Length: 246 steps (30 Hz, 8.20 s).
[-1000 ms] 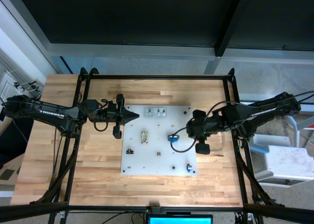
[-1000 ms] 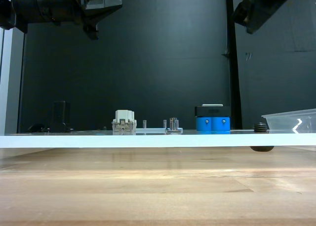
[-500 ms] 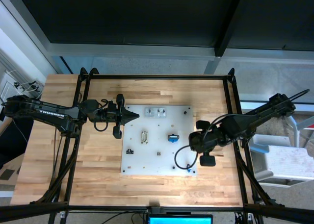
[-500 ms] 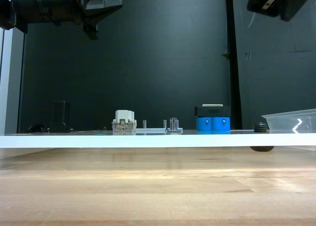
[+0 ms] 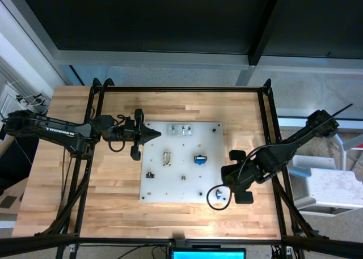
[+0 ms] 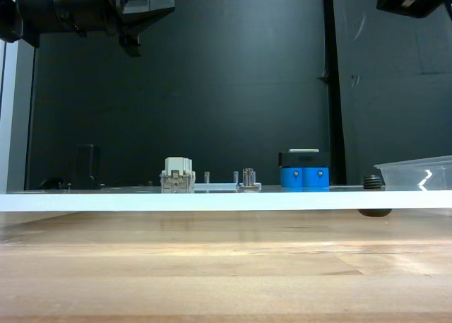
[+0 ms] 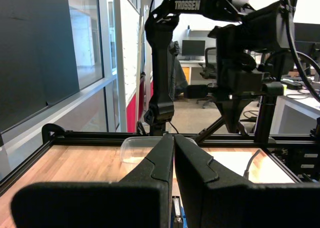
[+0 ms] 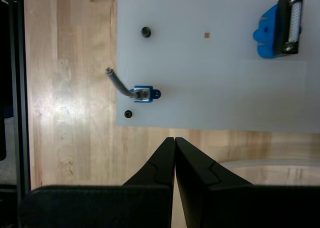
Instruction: Remove the rj45 connector and place it in the container
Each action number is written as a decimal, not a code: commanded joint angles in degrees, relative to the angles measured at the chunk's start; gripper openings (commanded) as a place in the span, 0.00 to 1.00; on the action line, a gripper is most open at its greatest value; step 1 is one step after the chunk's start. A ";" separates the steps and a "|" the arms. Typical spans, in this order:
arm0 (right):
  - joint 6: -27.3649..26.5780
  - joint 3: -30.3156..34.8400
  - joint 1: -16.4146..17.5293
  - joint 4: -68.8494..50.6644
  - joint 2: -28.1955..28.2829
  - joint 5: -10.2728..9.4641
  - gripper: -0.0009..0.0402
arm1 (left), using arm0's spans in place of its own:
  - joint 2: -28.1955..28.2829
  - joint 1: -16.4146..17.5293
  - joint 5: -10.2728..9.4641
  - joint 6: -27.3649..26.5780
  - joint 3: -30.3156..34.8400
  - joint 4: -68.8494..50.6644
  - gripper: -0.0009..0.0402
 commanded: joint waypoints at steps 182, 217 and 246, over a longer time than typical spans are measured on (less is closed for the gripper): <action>-1.68 -22.47 -12.79 3.87 -15.30 -1.40 0.02 | 0.02 0.02 0.02 0.02 0.02 0.02 0.02; -3.10 -37.64 -21.90 1.88 -28.09 -2.32 0.02 | 0.00 0.02 0.02 0.02 0.02 0.02 0.02; -2.05 -37.64 -21.88 0.61 -28.09 -2.34 0.38 | 0.02 0.02 0.02 0.02 0.02 0.02 0.02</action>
